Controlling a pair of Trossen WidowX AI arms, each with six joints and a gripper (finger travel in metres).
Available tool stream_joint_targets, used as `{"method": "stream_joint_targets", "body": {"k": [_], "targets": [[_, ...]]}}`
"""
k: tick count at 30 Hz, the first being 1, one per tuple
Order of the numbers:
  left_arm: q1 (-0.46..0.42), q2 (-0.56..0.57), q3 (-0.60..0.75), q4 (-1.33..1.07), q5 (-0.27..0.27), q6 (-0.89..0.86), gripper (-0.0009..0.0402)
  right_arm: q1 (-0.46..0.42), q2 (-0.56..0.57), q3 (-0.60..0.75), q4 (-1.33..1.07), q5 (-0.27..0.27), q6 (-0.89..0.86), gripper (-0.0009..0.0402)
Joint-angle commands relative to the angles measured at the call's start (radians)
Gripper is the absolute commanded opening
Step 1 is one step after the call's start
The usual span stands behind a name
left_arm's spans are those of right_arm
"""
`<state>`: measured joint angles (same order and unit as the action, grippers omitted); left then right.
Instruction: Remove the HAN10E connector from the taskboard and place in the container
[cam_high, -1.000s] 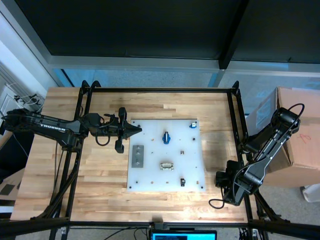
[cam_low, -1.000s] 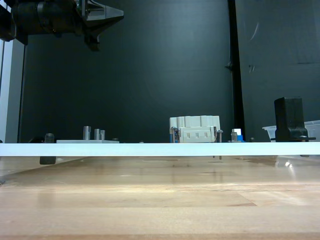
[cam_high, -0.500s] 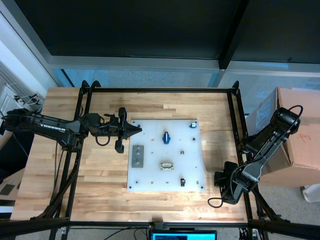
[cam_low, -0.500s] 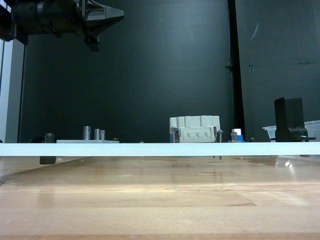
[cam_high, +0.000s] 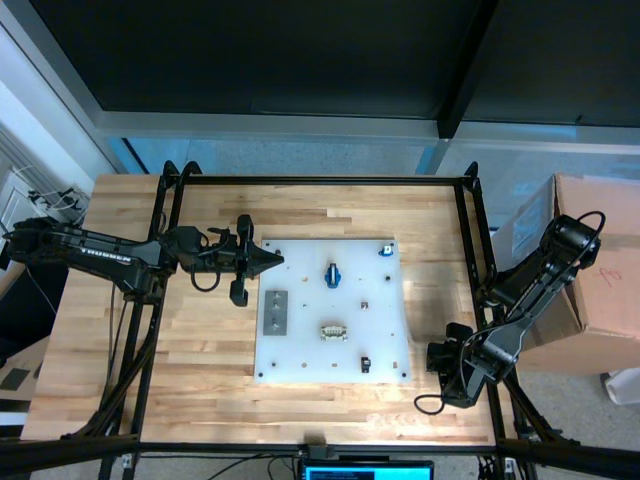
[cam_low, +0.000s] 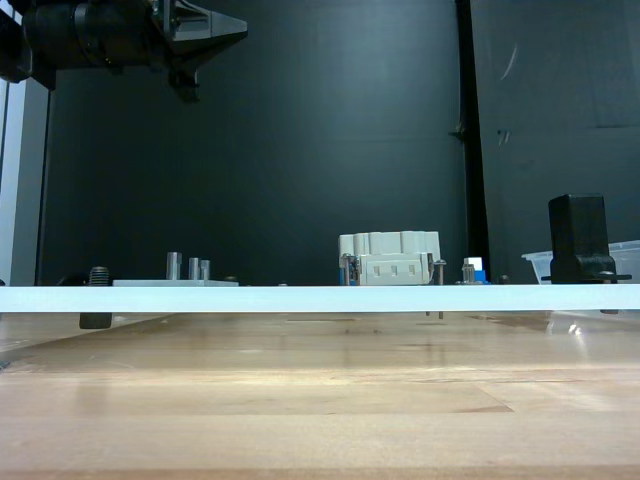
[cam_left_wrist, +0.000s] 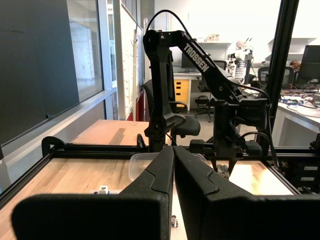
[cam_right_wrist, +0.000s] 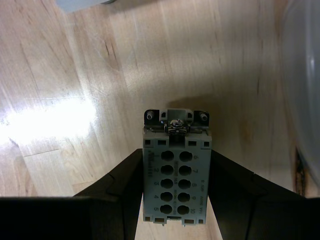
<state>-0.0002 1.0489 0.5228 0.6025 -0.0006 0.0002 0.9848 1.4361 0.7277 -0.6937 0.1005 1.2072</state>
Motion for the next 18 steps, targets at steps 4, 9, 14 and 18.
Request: {"method": "stream_joint_targets", "body": {"k": [4,9,14,18], "targets": [[0.000,0.000,0.000,0.000,0.000,0.000,0.0000,0.003,-0.008,0.027,-0.003,-0.023,-0.006,0.0017],[0.000,0.000,0.000,0.000,0.000,0.000,0.0000,0.004,-0.031,0.092,-0.088,-0.023,-0.015,0.0006],[0.000,0.000,0.000,0.000,0.000,0.000,0.0000,0.003,-0.063,0.173,-0.227,-0.022,-0.040,0.0017],[0.000,0.000,0.000,0.000,0.000,0.000,0.0000,-0.018,-0.109,0.209,-0.294,-0.014,-0.064,0.0018]]}}
